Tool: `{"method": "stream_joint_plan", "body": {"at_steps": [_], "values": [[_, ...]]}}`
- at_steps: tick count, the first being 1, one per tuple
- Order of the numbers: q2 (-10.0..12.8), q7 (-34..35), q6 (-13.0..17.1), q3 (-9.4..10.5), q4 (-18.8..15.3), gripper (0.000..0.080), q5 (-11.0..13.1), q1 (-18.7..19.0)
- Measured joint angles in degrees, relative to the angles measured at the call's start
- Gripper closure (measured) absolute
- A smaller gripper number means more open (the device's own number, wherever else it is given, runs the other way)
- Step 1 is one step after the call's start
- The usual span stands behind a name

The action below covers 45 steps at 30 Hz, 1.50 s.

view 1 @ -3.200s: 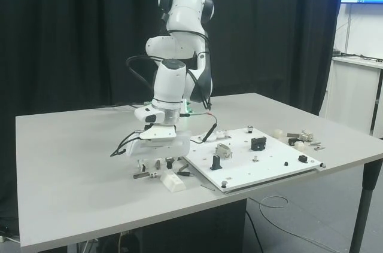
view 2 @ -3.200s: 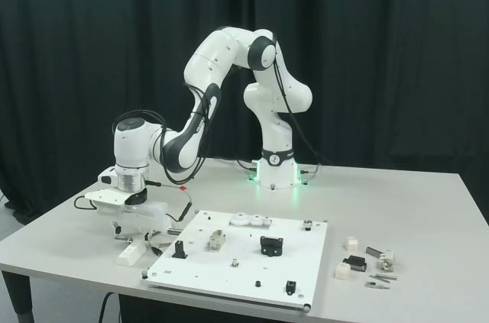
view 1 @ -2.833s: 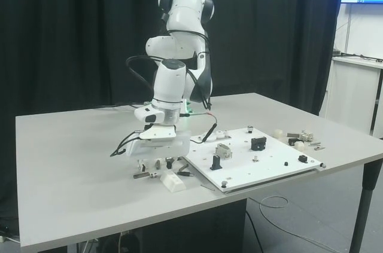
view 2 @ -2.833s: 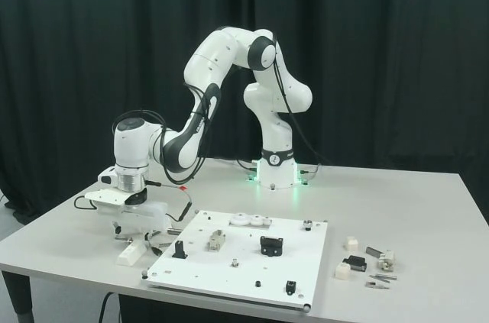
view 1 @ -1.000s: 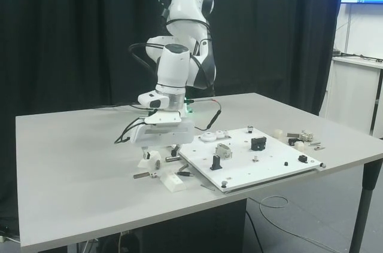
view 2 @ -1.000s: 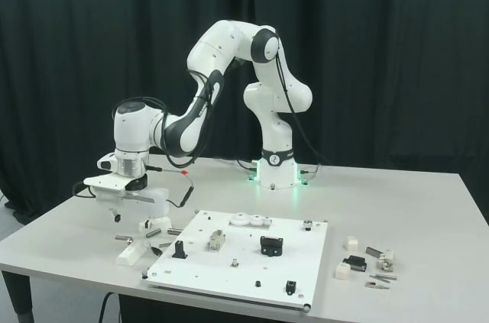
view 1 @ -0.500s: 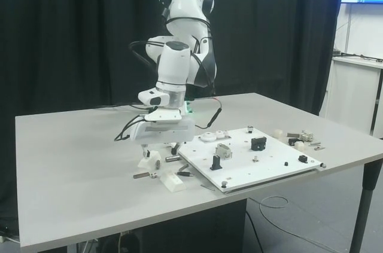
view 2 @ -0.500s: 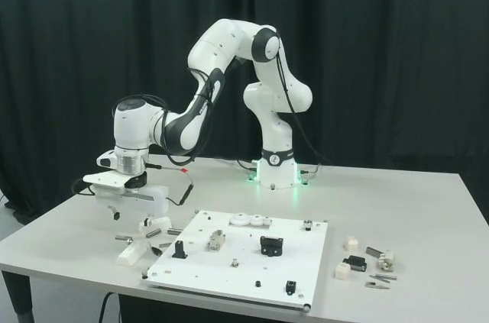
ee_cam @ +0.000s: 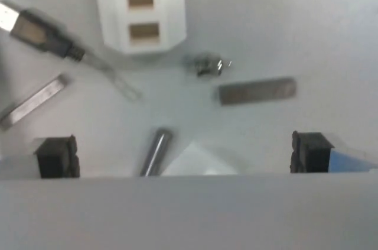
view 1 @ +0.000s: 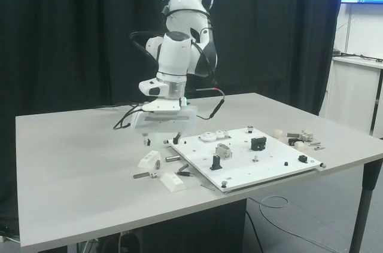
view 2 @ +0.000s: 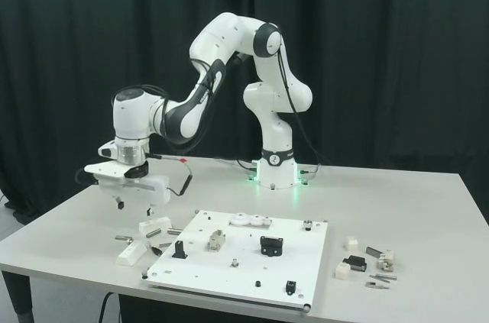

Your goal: Remove bolt 4.

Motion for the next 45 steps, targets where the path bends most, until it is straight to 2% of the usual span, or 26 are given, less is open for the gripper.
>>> {"method": "stream_joint_plan", "body": {"at_steps": [12,20,29,38,45], "values": [[-4.68,7.30,-10.67,-0.09,-1.38,0.0003,-0.93,2.98],[-8.61,13.23,-14.27,-0.08,-5.80,0.0003,-0.94,6.94],[-13.52,20.76,-14.04,0.04,-13.06,0.0003,-1.79,12.73],[-17.01,29.38,-10.27,0.85,-19.06,0.0003,-3.18,18.68],[-18.62,36.97,-7.97,2.00,-21.91,0.0003,-4.52,22.40]]}}
